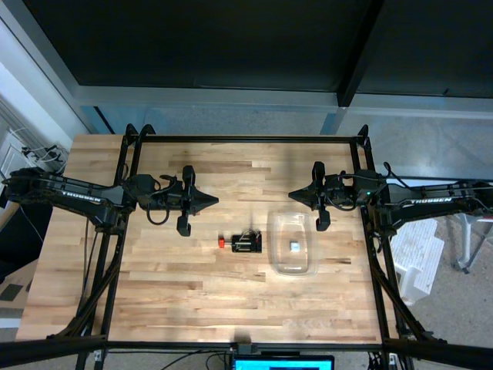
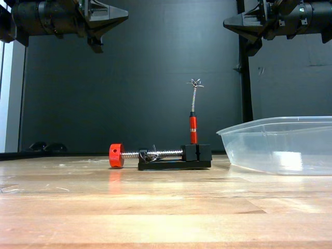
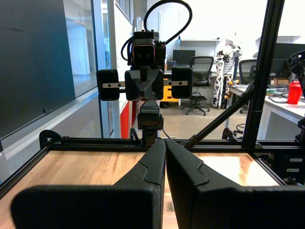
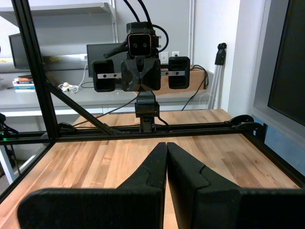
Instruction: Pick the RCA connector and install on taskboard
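Observation:
The taskboard (image 1: 246, 244), a small black block with a red-orange knob (image 1: 222, 243) at its left end, lies mid-table; in the low view the taskboard (image 2: 174, 158) carries a coiled metal rod and an upright red post topped by a wire. I cannot make out the RCA connector in any view. My left gripper (image 1: 216, 200) hovers high, up and to the left of the board, shut and empty (image 2: 126, 18) (image 3: 165, 143). My right gripper (image 1: 290, 193) hangs at the same height above the tray's far edge, also shut and empty (image 2: 225, 23) (image 4: 166, 144).
A clear plastic tray (image 1: 271, 239) stands just right of the board, with a small white square bit (image 1: 295, 246) inside; its wall (image 2: 280, 145) rises higher than the block. A black frame rail (image 1: 246, 139) edges the wooden table.

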